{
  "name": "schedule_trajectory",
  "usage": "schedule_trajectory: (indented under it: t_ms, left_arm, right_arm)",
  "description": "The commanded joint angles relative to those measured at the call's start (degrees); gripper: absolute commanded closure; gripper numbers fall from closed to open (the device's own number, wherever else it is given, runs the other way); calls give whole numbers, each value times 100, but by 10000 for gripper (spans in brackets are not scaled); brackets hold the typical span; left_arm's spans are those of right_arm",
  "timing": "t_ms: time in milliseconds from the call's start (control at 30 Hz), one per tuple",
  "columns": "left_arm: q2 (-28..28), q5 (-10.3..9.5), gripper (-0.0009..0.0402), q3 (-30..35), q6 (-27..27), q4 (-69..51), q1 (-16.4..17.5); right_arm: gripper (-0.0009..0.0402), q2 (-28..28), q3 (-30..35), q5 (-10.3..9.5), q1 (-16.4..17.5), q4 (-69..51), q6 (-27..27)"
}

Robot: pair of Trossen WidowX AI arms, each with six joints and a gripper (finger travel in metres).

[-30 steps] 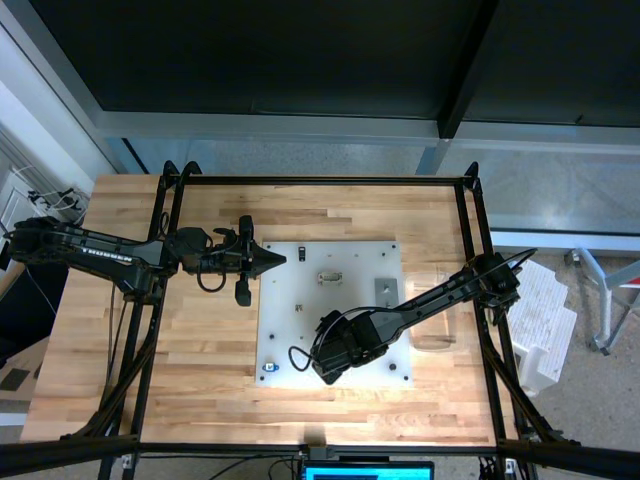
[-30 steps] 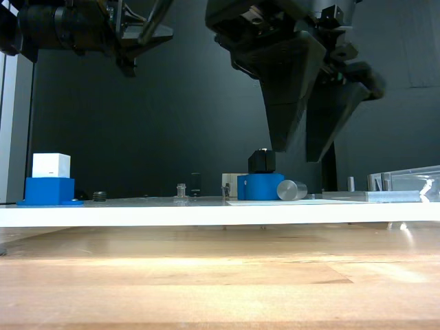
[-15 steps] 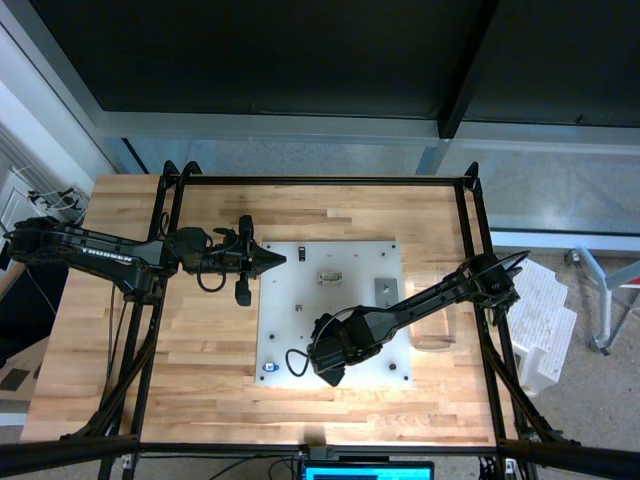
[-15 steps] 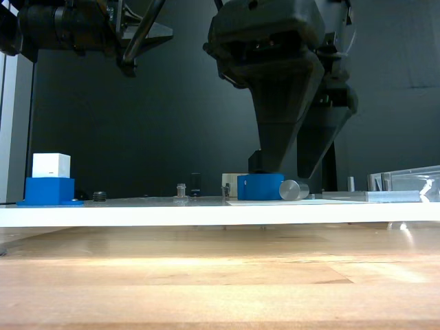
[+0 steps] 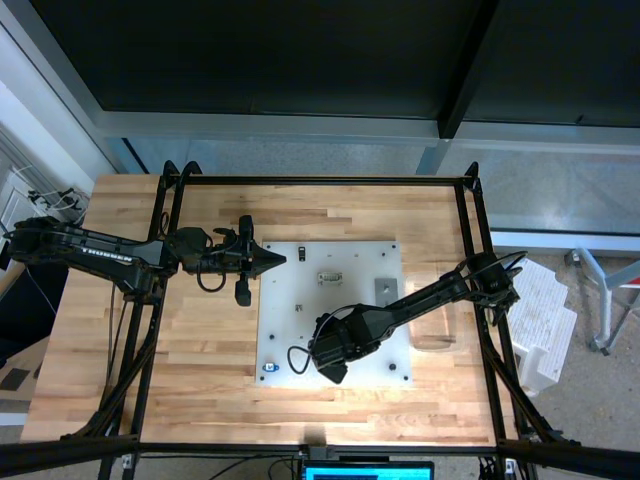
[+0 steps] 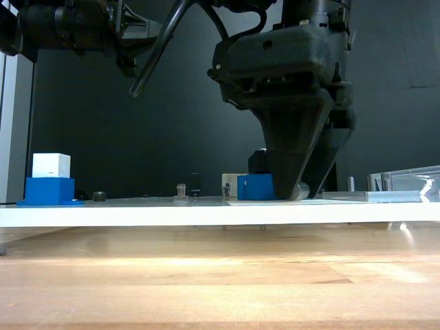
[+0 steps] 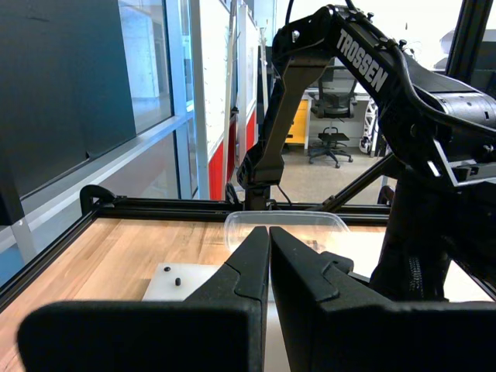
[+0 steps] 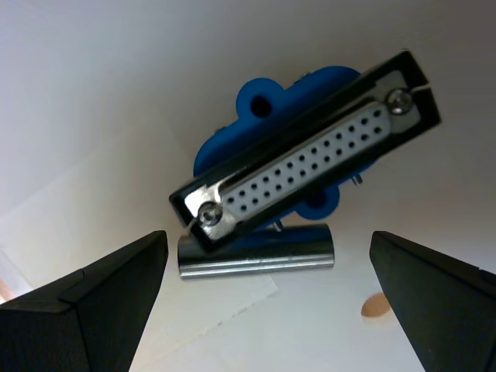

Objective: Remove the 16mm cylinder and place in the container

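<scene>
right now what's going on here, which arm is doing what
The right gripper is down at the flat white board, jaws open on either side of the short silver-grey metal cylinder. The cylinder lies on its side beside a blue mount carrying a grey multi-pin connector, and is not yet gripped. The clear plastic tub sits at the board's right edge. The left gripper is shut, held high near the board's far left corner.
</scene>
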Motion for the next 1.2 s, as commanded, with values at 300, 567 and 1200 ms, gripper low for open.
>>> schedule_trajectory:
  t_ms: [300, 567, 1200]
  left_arm:
    - [0, 2, 393, 0, 2, 2, 2]
    - [0, 2, 393, 0, 2, 2, 2]
    - [0, 2, 393, 0, 2, 2, 2]
  right_arm:
    - [95, -2, -37, -114, -9, 118, -256]
    - [140, -2, -42, -111, -9, 188, -251]
    - [207, -492, -39, -39, -9, -271, -278]
